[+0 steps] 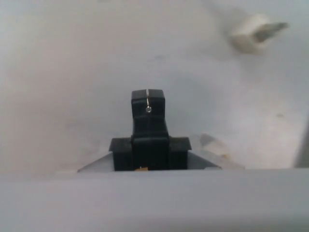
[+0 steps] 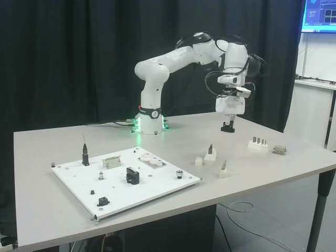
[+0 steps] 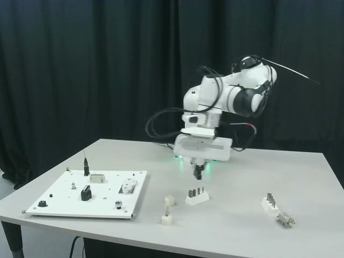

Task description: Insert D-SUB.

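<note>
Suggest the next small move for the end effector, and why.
Probably translate the end effector toward the D-SUB connector, which lies loose near the edge of the table. The end effector hangs above bare tabletop, seems to carry nothing, and the connector sits well off to one side, so no grasp is possible yet.

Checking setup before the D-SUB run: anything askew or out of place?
Nothing stands out. The white board lies flat on the table, the loose parts, including the D-SUB connector, rest apart on it, and the gripper hangs above the table.
</note>
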`<move>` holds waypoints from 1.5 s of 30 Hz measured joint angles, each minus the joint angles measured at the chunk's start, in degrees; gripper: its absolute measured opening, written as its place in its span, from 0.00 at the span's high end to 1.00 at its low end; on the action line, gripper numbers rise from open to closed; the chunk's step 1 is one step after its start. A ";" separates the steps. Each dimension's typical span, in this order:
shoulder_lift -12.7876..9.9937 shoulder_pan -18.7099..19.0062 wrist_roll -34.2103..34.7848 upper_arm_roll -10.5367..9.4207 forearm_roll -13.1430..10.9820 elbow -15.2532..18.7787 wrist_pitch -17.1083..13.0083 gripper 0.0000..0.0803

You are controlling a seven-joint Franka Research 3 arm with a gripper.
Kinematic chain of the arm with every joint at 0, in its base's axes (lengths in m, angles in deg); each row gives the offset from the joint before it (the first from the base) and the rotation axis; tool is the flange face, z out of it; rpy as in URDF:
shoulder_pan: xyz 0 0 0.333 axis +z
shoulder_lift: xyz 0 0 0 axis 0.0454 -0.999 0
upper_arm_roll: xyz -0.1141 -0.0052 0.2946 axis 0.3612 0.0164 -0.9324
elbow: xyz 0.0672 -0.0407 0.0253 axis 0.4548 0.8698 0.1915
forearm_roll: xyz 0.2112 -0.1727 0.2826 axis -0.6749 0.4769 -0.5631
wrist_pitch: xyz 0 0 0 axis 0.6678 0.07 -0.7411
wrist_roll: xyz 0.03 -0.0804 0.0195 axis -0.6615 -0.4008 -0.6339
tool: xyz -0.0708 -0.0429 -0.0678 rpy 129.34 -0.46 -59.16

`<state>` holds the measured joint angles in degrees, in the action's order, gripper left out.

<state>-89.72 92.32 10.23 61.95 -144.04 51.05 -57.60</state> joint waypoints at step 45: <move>-2.74 -40.03 -24.31 -1.05 -0.45 -13.97 2.84 0.82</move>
<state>-92.46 52.29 -14.08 60.90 -144.50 37.08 -54.76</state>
